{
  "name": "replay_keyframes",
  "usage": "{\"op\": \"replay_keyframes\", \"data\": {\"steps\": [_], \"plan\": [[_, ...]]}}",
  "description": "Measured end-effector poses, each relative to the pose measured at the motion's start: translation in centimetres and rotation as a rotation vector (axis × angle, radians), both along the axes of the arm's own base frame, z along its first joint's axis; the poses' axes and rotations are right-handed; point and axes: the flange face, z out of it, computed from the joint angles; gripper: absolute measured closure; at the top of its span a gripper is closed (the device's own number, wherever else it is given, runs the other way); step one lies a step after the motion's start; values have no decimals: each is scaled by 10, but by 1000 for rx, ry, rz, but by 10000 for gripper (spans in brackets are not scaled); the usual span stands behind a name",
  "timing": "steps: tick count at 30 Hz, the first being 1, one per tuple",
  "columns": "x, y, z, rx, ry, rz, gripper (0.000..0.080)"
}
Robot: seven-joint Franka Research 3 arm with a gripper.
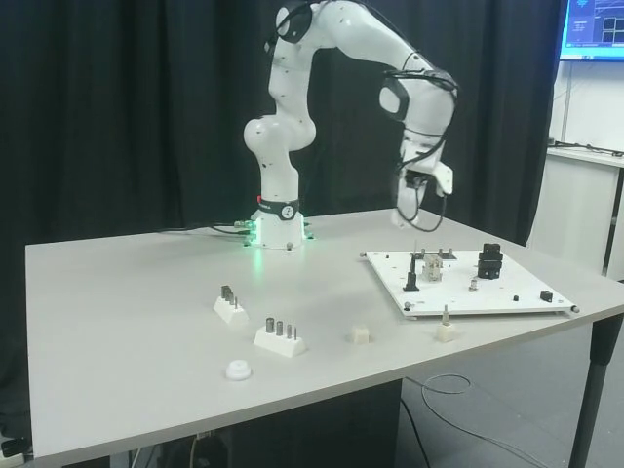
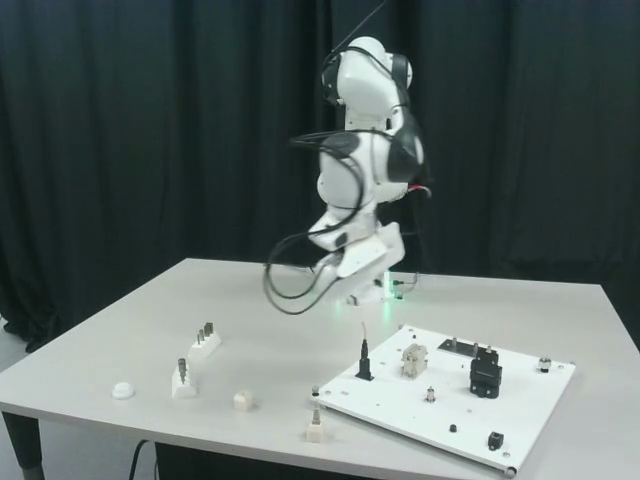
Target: Insert large gear.
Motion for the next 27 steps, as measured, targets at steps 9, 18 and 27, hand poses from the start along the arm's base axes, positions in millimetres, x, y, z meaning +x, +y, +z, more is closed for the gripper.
{"op": "replay_keyframes", "data": {"steps": [9, 18, 27], "plan": [[-28, 71, -3, -48, -32, 21, 206], [-61, 127, -14, -98, -52, 23, 206], [-98, 169, -26, -157, -74, 11, 206]]}}
